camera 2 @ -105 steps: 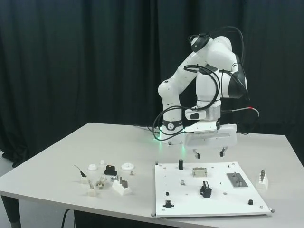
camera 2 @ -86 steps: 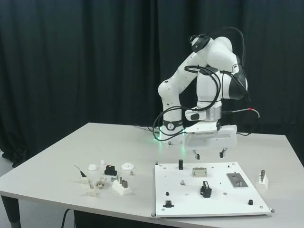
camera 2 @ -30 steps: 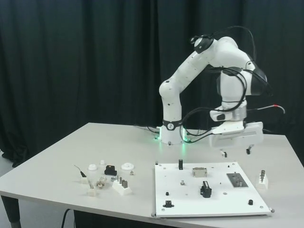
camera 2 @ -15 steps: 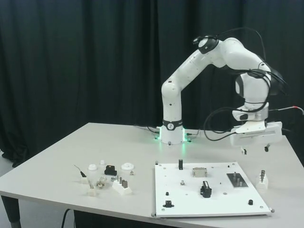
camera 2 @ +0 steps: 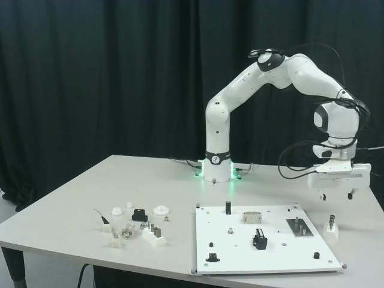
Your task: Pick round peg 4.
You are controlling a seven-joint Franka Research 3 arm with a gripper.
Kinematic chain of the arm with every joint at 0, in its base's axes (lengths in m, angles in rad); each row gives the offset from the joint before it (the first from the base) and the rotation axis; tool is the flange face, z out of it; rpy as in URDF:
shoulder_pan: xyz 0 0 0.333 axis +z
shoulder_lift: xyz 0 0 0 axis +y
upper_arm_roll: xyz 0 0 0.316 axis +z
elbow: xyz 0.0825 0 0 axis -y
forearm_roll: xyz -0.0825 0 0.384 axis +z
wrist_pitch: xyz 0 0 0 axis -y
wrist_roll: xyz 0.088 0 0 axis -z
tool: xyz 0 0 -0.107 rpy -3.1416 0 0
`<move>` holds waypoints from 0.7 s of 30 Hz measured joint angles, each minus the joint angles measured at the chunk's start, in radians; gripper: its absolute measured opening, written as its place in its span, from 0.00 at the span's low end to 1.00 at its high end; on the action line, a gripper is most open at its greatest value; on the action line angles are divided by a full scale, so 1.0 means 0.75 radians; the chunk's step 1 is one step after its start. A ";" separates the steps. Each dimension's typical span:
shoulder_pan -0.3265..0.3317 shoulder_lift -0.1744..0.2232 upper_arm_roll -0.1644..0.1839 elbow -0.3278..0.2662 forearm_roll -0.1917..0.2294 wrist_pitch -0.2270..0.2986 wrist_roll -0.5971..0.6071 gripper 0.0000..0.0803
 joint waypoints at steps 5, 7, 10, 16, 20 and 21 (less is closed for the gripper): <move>0.025 0.014 0.028 -0.030 -0.002 0.084 0.040 1.00; 0.030 0.017 0.037 -0.043 -0.006 0.114 0.052 1.00; 0.031 0.019 0.049 -0.063 -0.011 0.154 0.058 1.00; 0.030 0.021 0.060 -0.099 -0.011 0.208 0.058 1.00; 0.026 0.021 0.070 -0.112 -0.010 0.227 0.058 1.00; 0.022 0.021 0.075 -0.112 -0.010 0.230 0.058 1.00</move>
